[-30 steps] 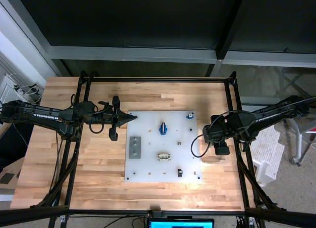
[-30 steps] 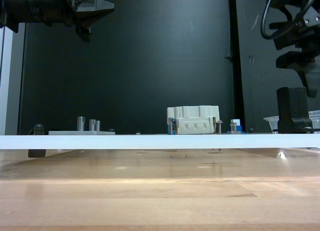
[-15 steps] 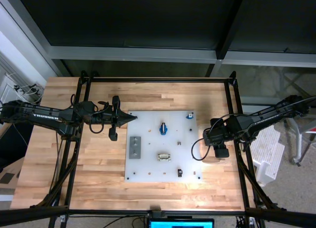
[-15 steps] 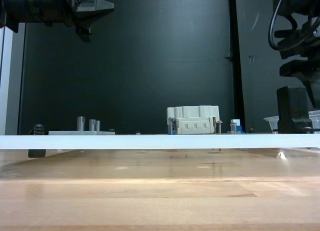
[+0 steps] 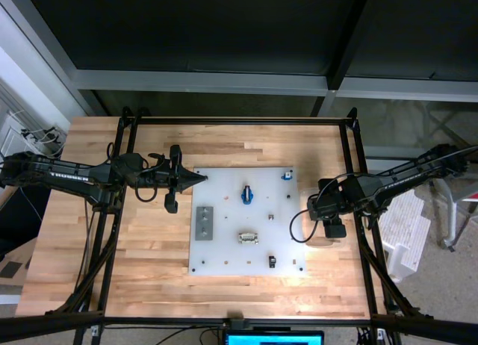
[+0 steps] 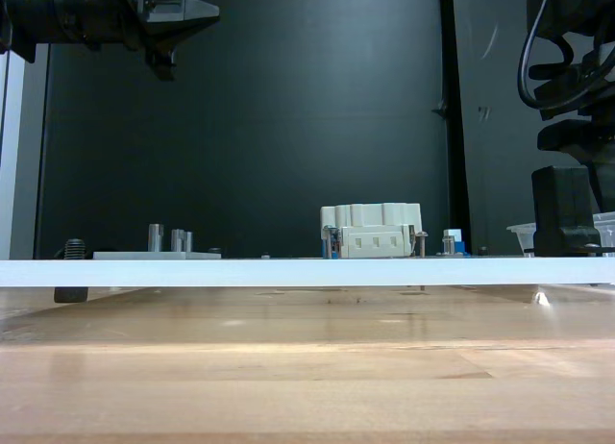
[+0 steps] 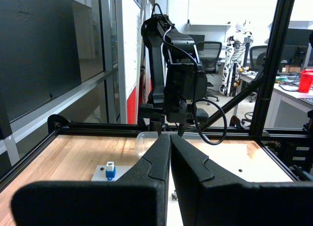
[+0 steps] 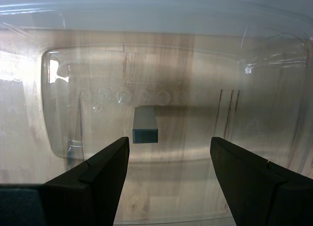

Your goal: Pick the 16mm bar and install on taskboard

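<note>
While one wooden table (image 5: 149,270) bears one white task board (image 5: 224,259) before a dark wall (image 5: 224,31), two arms reach inward. The left gripper (image 5: 202,178) hangs high over the board's far left corner, fingers pressed together. The right gripper (image 8: 167,147), fingers spread wide, hovers over one clear tray (image 8: 274,89) beside the board. One 16mm bar (image 8: 145,124) lies free in that tray, touching neither finger.

I see a light wooden tabletop (image 5: 149,248). A white board (image 5: 224,248) lies flat at its centre. A clear plastic tray (image 8: 274,89) sits on the wood just right of the board, and the grey bar (image 8: 145,124) lies free inside it. My left claw (image 5: 202,178), closed, hangs above the board's far left corner. My right claw (image 8: 168,140), spread, hangs over the tray.
</note>
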You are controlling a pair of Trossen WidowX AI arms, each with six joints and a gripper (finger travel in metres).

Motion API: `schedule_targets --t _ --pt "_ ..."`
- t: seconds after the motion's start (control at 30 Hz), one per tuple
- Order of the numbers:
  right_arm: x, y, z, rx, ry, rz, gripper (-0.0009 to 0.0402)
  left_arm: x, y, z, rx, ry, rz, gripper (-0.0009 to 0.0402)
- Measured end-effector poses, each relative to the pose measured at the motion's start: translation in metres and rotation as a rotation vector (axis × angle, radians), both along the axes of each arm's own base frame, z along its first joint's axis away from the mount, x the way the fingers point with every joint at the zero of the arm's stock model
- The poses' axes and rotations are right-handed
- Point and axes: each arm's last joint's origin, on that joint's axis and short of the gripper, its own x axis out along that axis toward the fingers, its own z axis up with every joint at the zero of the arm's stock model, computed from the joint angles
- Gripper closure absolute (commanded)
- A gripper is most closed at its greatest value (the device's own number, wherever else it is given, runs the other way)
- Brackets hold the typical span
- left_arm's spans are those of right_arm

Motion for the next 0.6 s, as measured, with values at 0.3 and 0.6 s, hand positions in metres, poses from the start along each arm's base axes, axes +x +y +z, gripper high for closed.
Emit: schedule_targets --t 0.3,0.6 --pt "0.0008 0.0 -0.0043 0.004 -0.015 0.008 0.0182 -0.0001 0.0 0.0001 0.0 0.0 0.0 0.0393" --pt "0.0001 -0.0003 -0.0059 0.002 -0.01 0.005 0.0203 0.0 0.0 0.0 0.0 0.0 0.0 0.0393"
